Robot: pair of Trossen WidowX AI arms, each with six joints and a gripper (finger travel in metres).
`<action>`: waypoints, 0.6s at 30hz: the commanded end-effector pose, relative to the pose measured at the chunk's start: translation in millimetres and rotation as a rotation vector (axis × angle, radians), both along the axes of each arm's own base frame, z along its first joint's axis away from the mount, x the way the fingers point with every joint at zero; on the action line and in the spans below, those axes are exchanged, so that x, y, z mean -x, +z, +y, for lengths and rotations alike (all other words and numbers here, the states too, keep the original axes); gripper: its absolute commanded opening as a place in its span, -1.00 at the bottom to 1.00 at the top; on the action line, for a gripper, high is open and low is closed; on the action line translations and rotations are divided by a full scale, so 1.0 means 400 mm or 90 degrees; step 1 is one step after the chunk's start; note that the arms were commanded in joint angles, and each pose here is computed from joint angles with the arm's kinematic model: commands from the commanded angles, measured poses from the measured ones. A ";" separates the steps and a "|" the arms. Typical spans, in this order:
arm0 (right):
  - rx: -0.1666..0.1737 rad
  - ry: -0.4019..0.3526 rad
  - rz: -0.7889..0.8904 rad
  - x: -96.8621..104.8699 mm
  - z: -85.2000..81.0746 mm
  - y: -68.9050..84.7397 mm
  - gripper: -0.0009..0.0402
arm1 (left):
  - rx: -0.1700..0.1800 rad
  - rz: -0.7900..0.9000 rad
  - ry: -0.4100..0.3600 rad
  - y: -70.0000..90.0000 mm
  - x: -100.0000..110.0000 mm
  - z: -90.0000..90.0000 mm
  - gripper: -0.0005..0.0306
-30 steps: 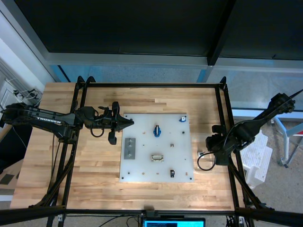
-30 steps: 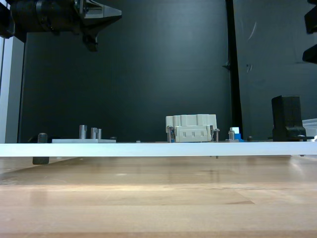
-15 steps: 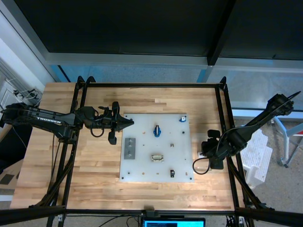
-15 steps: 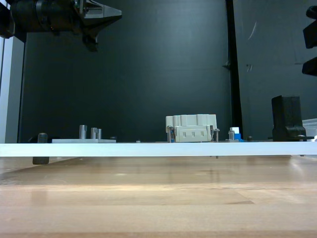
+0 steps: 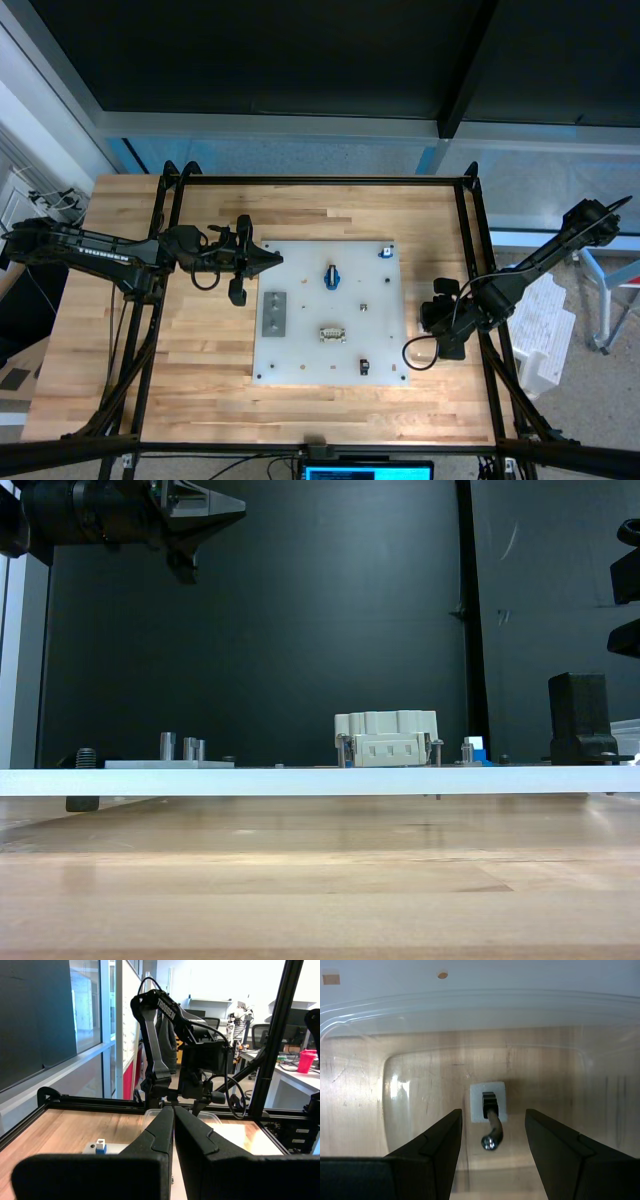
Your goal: Pick the USB connector and install on taskboard
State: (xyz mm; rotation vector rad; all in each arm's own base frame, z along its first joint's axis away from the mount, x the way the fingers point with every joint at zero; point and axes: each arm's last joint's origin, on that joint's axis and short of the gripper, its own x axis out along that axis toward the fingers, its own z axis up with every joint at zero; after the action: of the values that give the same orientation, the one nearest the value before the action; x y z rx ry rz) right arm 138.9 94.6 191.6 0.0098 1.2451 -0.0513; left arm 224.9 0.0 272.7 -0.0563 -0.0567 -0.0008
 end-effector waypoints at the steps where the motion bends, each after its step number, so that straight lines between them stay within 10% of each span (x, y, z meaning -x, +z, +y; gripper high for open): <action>1: 0.003 -0.003 0.003 -0.002 -0.002 -0.006 -0.11 | 0.000 0.000 0.000 0.000 0.000 0.000 -0.96; 18: 0.010 -0.003 0.016 -0.016 -0.009 -0.020 -0.11 | 0.000 -0.001 0.000 0.001 0.000 0.000 -0.97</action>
State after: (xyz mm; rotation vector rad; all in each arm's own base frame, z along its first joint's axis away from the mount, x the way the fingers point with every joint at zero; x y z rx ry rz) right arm 145.3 90.6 184.4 -0.0047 1.2619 -0.0691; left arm 224.9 0.0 272.7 -0.0567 -0.0563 -0.0008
